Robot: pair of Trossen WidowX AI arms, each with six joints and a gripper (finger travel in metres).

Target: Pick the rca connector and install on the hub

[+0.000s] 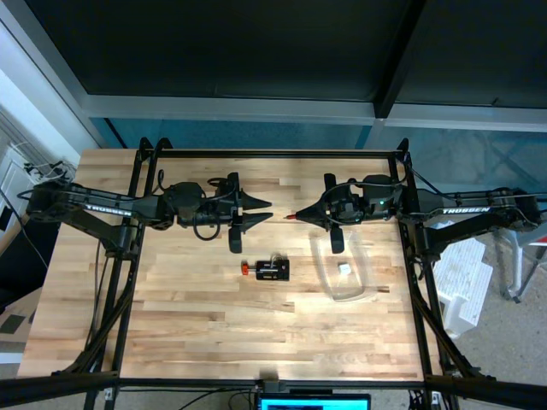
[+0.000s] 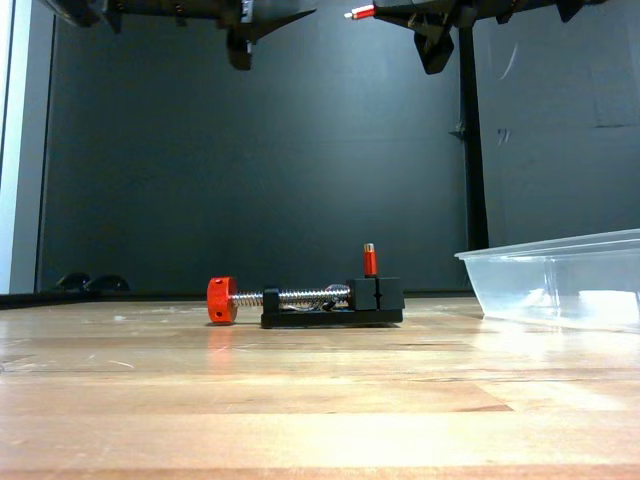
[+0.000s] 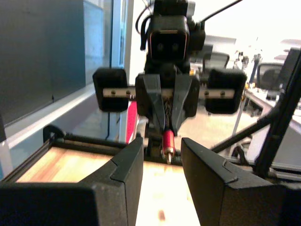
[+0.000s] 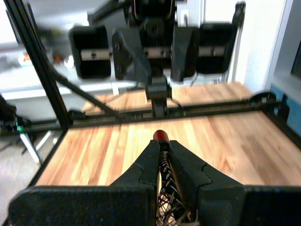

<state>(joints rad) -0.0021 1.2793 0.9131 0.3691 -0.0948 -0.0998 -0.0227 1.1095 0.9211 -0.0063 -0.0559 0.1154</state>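
Red plastic sleeves the rca connector [image 3: 168, 141], and its silver tip pokes out past the fingertips of the right hand [image 1: 301, 214]. That hand is pinched tight on the plug, with a braided lead lying back between the fingers. It hangs high above the counter [image 1: 197, 325], plug level and aimed straight at the left hand [image 1: 268, 211]. The left hand faces it tip to tip, just apart, fingers spread wide and holding nothing. To me this looks like a mid-air handover or re-grip, set up so the plug can be taken at a better angle for pushing in.

The hub [image 1: 272, 271] lies flat on the counter well below both hands, with its red knob [image 2: 221, 299] on the left hand's side. A clear tray [image 2: 560, 262] sits beneath the right hand with a white cube [image 1: 344, 268] in it.
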